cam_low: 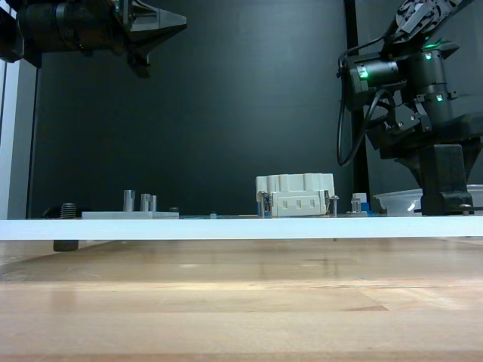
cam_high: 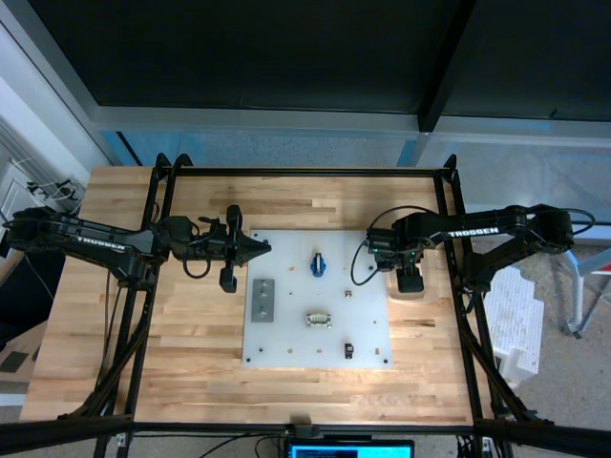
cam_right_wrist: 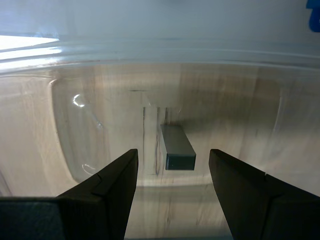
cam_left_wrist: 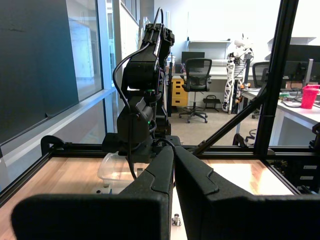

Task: Pick the 16mm bar and install on taskboard

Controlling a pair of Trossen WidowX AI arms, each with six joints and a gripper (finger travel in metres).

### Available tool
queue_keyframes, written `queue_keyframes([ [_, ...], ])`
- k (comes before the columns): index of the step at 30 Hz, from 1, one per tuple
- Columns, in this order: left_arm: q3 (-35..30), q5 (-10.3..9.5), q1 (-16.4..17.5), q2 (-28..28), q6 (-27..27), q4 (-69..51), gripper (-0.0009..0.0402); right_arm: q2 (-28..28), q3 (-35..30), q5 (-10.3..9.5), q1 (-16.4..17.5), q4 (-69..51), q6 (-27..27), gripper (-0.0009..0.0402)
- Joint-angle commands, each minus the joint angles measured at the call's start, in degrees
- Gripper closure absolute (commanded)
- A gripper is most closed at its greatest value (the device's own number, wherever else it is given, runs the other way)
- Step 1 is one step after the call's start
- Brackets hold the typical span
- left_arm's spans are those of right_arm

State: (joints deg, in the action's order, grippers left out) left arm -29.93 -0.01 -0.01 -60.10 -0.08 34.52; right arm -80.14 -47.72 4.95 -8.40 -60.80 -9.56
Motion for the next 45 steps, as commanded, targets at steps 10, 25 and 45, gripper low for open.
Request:
queue_keyframes([
  [10,-0.02,0.0,0.02,0.0,0.02,0.02,0.0393,-0.02,2.08,-0.02,-0.04,2.84,0.04,0.0197],
  [25,-0.02,0.0,0.0,0.0,0.02,0.02,0.0393,0.2,2.36,0.0,-0.22,3.34,0.07,0.0209],
  [45,-0.02,0.0,0.0,0.0,0.02,0.02,0.0393,0.22,2.38,0.02,-0.31,3.08,0.04,0.0348],
])
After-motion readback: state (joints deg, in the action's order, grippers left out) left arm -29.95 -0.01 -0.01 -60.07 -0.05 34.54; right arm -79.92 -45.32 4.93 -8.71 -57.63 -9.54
